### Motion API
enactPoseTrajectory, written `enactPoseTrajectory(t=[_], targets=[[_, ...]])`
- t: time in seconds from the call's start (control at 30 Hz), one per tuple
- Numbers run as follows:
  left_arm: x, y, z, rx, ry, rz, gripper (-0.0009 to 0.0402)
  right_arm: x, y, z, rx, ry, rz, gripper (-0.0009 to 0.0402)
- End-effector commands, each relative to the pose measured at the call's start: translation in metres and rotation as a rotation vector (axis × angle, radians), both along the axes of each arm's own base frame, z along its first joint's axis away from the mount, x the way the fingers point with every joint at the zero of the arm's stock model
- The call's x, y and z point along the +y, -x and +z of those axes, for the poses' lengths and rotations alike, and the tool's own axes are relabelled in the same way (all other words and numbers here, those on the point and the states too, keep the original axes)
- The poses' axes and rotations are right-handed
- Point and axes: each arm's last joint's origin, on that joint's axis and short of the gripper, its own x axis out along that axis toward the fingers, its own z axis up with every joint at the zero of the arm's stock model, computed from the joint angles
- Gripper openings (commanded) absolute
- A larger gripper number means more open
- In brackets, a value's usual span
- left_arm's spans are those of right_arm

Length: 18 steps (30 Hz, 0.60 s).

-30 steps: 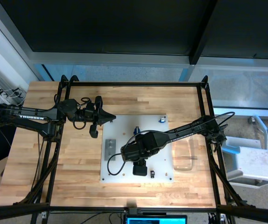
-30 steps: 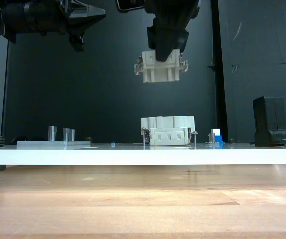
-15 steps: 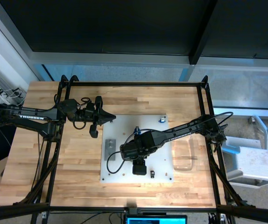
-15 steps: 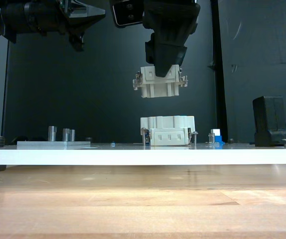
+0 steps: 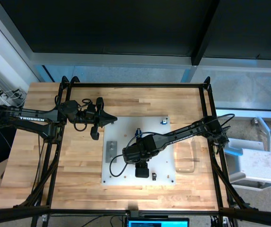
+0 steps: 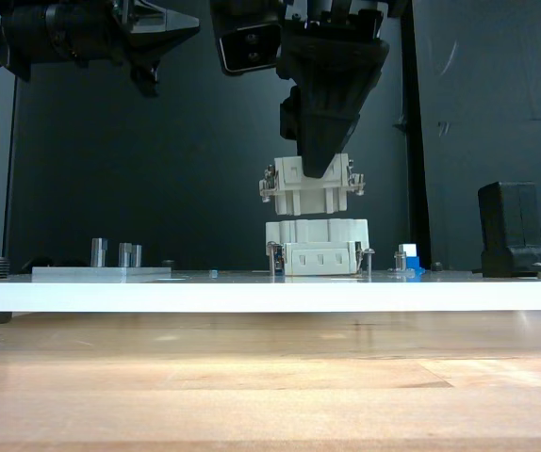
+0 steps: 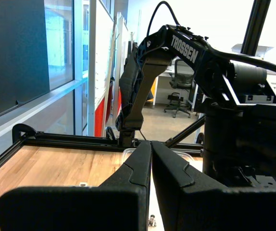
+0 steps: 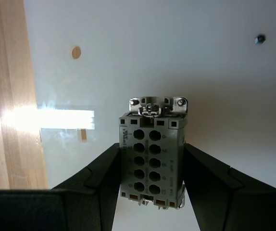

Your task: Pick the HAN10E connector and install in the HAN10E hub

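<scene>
In the low view my right gripper point(image 6: 319, 168) is shut on the HAN10E connector point(image 6: 310, 190), a pale beige block with small metal screws at its ends. It hangs directly over the HAN10E hub point(image 6: 316, 248) on the white board point(image 6: 252, 294), with only a thin gap between them. The right wrist view shows the connector point(image 8: 152, 156) face with two rows of dark holes, clamped between both black fingers point(image 8: 99, 178). From above, the right gripper point(image 5: 140, 157) covers the hub. My left gripper point(image 5: 109, 119) is shut and empty, parked high beyond the board's left edge.
A grey metal plate point(image 5: 111, 151) sits on the board's left part, with short posts point(image 6: 115, 252) on it. A blue fitting point(image 5: 164, 121) is at the board's far right, a black block point(image 6: 513, 231) near its right front, and a clear plastic container point(image 5: 185, 158) beside it.
The right gripper has lowered the connector from well above the hub to just over its top. The left arm has not moved.
</scene>
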Motion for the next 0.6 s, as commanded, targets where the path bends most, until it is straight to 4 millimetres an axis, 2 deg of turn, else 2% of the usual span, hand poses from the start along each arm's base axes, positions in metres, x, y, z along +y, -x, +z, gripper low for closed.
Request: enactPoseTrajectory(t=[0.03,0.3,0.6], targets=[[0.0001,0.0,0.0001,0.0,0.0,0.0,0.0,-0.0024,0.0011,-0.0049,0.002,-0.01,-0.004,0.0039],[0.0,0.0,0.0001,0.0,0.0,0.0,0.0,-0.0057,0.0036,-0.0131,0.007,-0.033,-0.005,0.0039],[0.0001,0.0,0.0001,0.0,0.0,0.0,0.0,-0.0065,0.0058,-0.0071,0.006,-0.059,0.001,0.0039]])
